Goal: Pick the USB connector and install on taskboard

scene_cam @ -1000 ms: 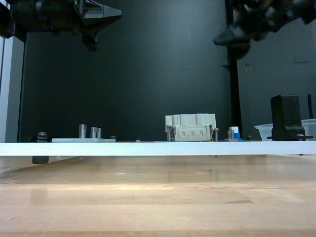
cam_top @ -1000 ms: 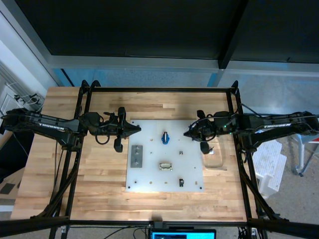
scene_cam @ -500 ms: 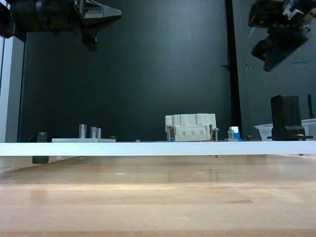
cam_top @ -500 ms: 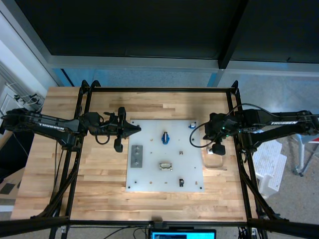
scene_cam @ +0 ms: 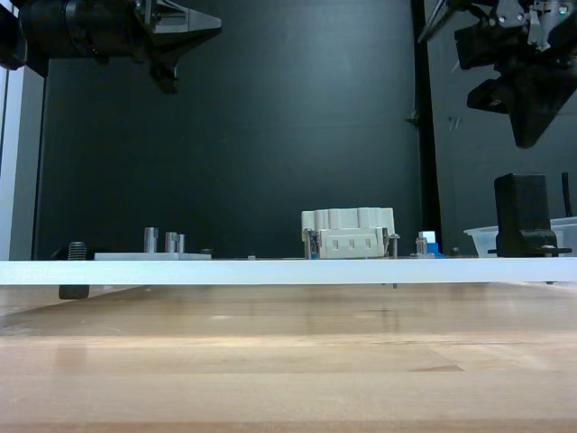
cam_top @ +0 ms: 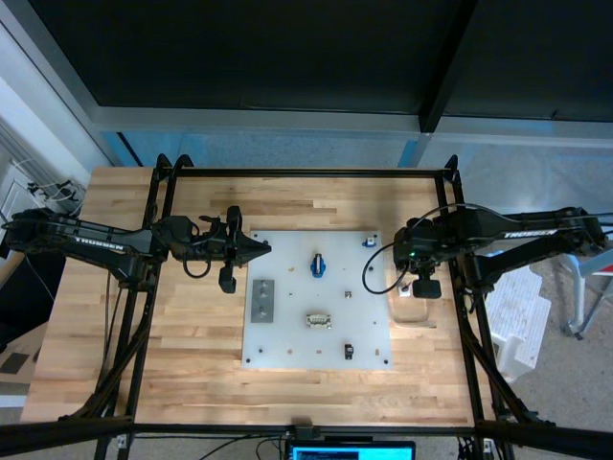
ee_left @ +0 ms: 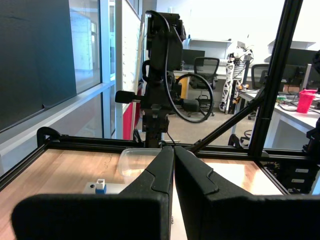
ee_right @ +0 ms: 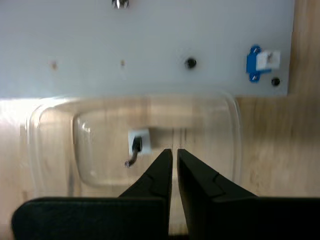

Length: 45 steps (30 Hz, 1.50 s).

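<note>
USB connector (ee_right: pixel 138 142) lies in the tray (ee_right: pixel 233 122) beside the taskboard (ee_right: pixel 150 45), below and just beyond the right gripper's (ee_right: pixel 174 150) fingers, which are together, its cable trailing toward them; the left gripper (cam_top: pixel 259 247), fingers together too, hovers well apart over the board's other edge.

Wooden table (cam_top: pixel 172 364), pale butcher-block planks, boxed in by black frame rails (cam_top: pixel 306 173). Clear plastic tray (cam_top: pixel 407 314) sits on it toward the right edge. Lit screen (cam_top: pixel 351 450) at near edge. Beyond: office chairs (ee_left: pixel 207 67), pink bin (ee_left: pixel 303 100).
</note>
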Each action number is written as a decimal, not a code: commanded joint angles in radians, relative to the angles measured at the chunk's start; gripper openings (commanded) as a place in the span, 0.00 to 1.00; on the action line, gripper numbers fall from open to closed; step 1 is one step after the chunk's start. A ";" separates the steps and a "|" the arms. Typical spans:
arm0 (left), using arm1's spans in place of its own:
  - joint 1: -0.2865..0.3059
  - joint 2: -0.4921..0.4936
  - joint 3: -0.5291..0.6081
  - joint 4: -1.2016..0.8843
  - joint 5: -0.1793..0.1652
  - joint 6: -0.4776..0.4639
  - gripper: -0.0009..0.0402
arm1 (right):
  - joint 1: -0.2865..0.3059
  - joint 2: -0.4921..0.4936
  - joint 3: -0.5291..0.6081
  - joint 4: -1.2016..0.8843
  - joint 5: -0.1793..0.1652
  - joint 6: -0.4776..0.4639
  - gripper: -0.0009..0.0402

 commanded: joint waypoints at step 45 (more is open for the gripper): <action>0.000 0.000 0.000 0.000 0.000 0.000 0.02 | 0.122 0.018 -0.131 0.060 0.017 0.092 0.40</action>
